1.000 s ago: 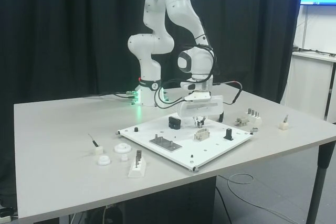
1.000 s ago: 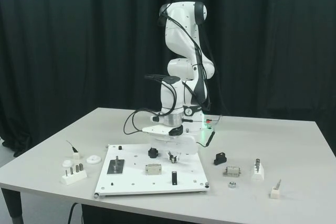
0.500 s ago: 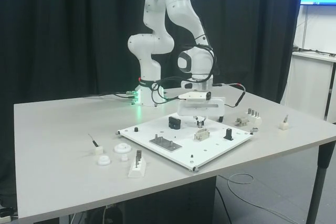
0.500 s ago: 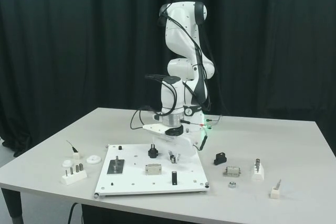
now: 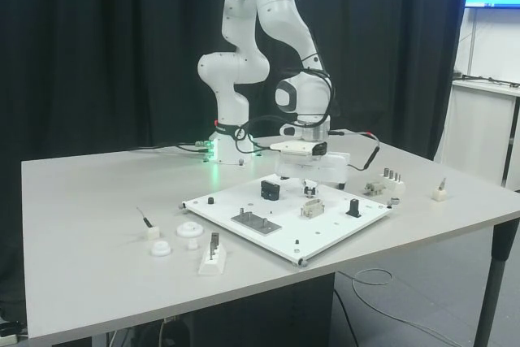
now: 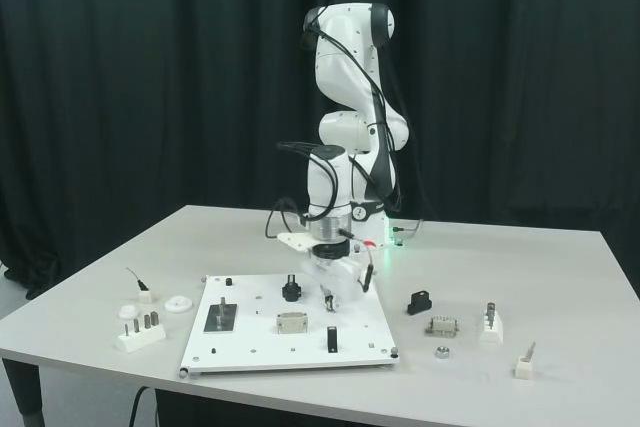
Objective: Insert BNC.
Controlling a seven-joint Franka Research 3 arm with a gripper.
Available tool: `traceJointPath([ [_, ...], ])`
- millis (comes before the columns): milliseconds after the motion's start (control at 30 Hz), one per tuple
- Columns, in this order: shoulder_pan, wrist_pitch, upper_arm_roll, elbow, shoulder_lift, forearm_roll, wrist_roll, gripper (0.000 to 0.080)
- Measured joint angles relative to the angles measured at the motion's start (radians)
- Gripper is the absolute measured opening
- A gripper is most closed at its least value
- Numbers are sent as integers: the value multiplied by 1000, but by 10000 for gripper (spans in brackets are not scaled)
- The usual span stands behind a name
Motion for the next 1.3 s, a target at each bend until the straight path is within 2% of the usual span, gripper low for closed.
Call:
traceJointPath([
  [567,1,0,0,3,2,-3,222,124],
  [1300,2,-2,0,5,3,-7,297,124],
])
